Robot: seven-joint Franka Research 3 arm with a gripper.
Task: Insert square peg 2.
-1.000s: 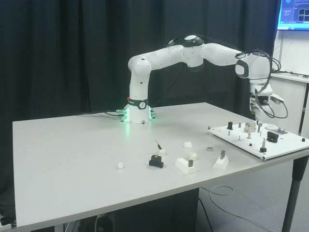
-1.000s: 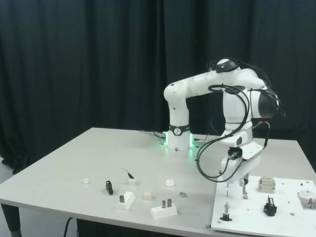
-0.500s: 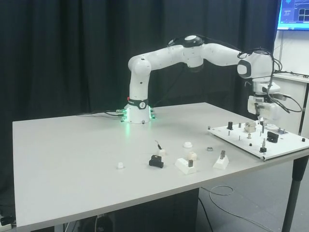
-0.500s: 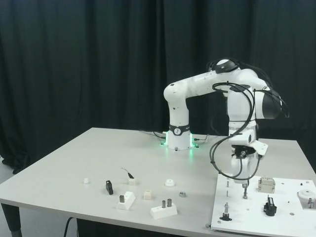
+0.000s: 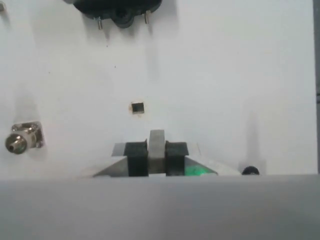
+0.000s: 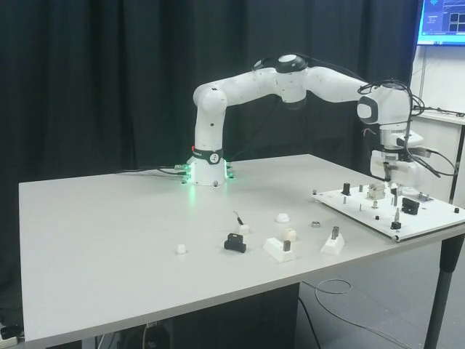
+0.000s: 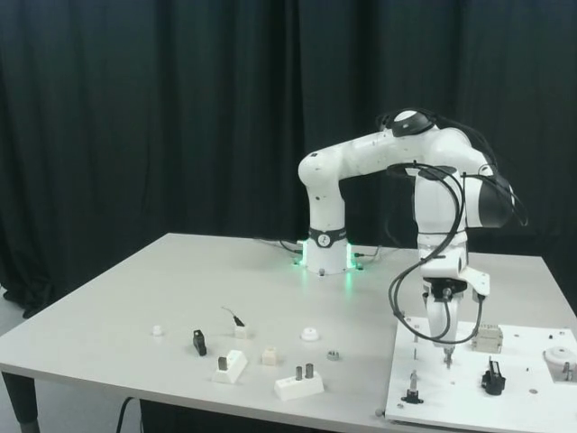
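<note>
Black curtains hang behind a matte grey table in both room views, with a lit screen at the upper right of the first room view. White arm, smooth and glossy, green light at its base, reaches to the right side of both room frames over a flat white board lying at the table's right edge.

Gripper points straight down; its two black pads are narrow and clamp a grey square peg between them. The peg is straight-sided, upright, with a flat end. In the wrist view a small square hole with a dark interior sits in the board just above and slightly left of the peg tip, apart from it. From the second room view the peg tip is close above the board; contact cannot be told.

Around it on the board: a metal connector at the left of the wrist frame, a black fixture at top, a small black dot lower right. Bare board surrounds the hole on all sides.

Centre of the table, well apart from the board: white blocks holding pegs, a black clip, small white caps.
</note>
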